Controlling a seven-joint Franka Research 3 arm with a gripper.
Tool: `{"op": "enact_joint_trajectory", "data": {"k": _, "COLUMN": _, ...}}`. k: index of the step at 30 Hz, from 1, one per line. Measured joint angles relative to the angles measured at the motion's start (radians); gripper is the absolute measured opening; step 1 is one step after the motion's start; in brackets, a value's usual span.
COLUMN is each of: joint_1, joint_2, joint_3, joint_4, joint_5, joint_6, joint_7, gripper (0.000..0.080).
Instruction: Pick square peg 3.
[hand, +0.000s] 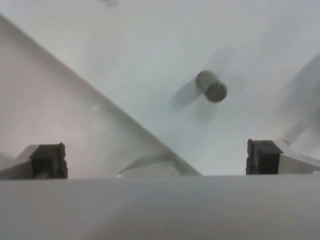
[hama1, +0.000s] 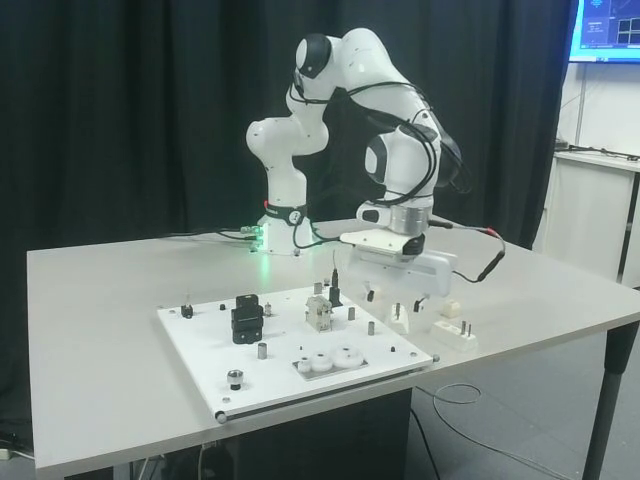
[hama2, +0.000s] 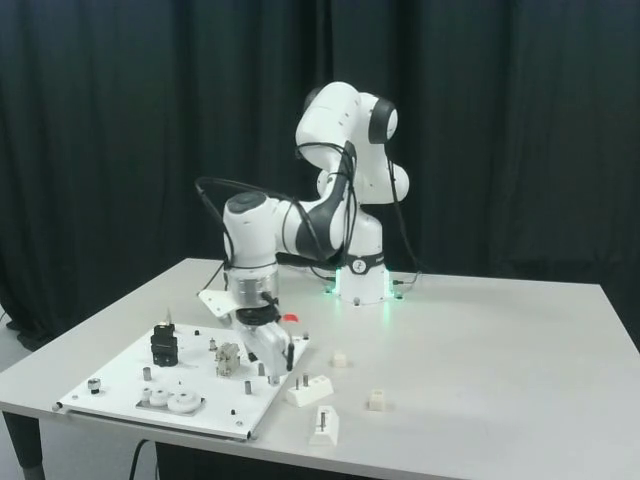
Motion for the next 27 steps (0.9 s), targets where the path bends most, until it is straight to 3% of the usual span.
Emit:
{"op": "enact_joint_trajectory", "data": {"k": 11, "joint_1": 0.044, "joint_2": -0.059, "joint_3": 0.0, "joint_4": -0.12, "joint_5": -0.004, "joint_6": 0.113, "joint_7": 0.001, "gripper": 0.08}}
{"op": "enact_joint_trajectory", "data": {"k": 27, "joint_1": 0.077, "joint_2": -0.089, "joint_3": 0.0, "joint_4": -0.184, "joint_5": -0.017, "joint_6": 0.152, "joint_7": 0.001, "gripper": 0.08}}
